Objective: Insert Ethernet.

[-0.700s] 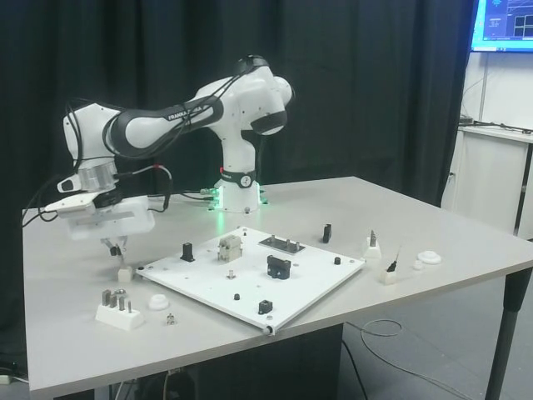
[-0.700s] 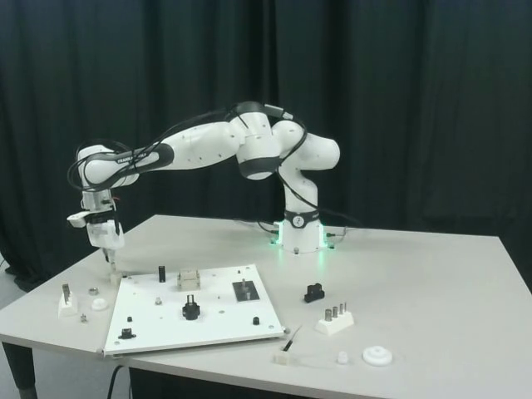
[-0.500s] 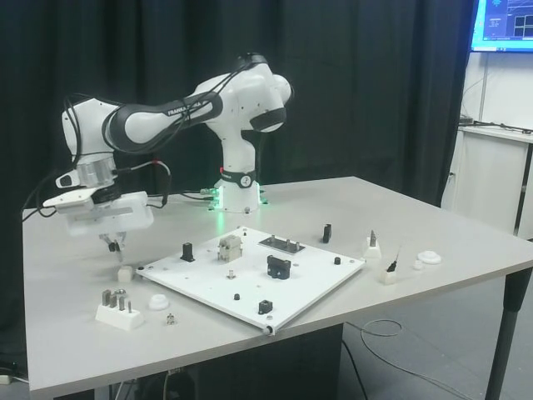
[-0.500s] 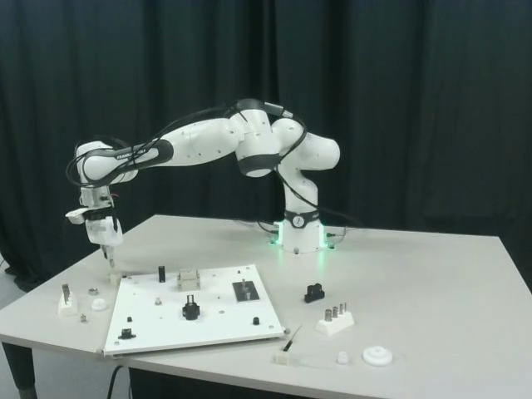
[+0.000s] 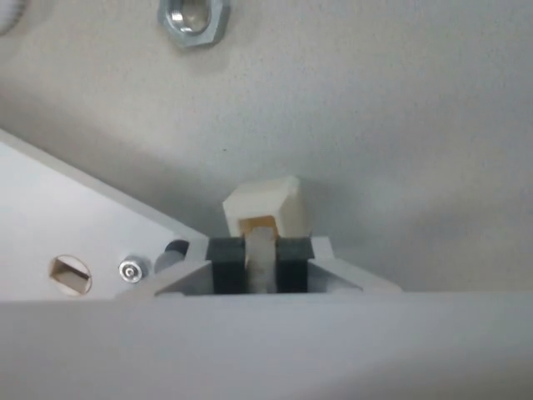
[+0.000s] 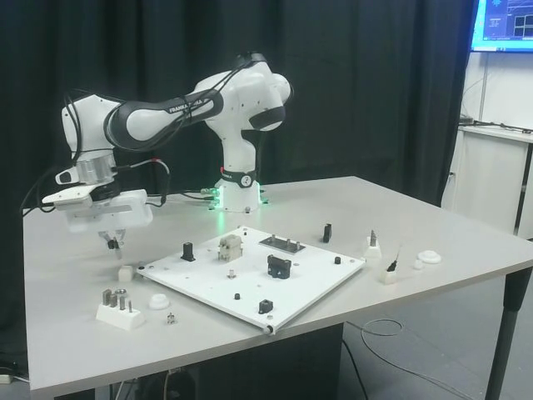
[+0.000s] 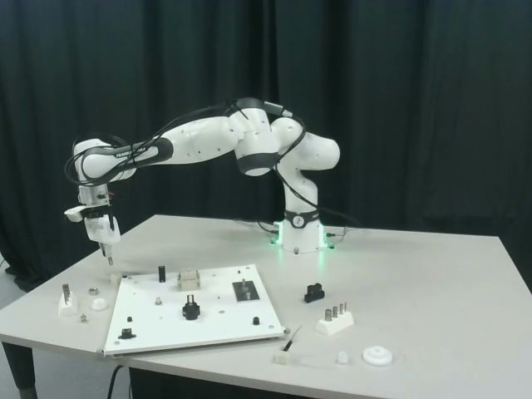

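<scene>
Since the earlier frame the wrist had come up off the table, so the gripper hung above the small white holder block instead of sitting down on it. In the wrist view, closest to the camera, the black pads were clamped together on a thin pale piece, which I took for the Ethernet plug. The block lay directly beneath it, apart from it, with what looked like an empty slot on top. Just beside the block ran the edge of the white board, and further out on the grey table lay a loose nut. My judgement: pick done, plug lifted clear. Still left: carry it over the board, line it up, push it in. I couldn't tell which fitting on the board was the socket
</scene>
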`<state>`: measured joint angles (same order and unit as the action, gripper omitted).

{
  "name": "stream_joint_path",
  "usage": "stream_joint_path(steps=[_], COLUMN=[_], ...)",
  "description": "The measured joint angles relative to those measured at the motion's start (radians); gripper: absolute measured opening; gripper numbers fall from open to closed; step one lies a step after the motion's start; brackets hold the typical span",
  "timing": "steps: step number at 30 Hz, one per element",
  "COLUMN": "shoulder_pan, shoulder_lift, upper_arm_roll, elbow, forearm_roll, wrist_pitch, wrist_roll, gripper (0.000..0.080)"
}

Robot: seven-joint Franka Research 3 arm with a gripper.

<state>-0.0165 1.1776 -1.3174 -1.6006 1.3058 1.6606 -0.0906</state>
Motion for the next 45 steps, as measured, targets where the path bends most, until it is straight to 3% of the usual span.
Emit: stream_joint_path(steps=[18,30,45], shoulder_pan=[0.001,0.017,0.072], shoulder_lift=[0.000,0.000,0.004], upper_arm_roll=[0.002,0.004,0.026], elbow=[0.055,0.156,0.298], forearm_roll=[-0.002,-0.005,-0.066], wrist_pitch=[-0.003,-0.006,-0.005], wrist_roll=[0.150,0.324,0.571], gripper=[0.0071,0.0071,0.0071])
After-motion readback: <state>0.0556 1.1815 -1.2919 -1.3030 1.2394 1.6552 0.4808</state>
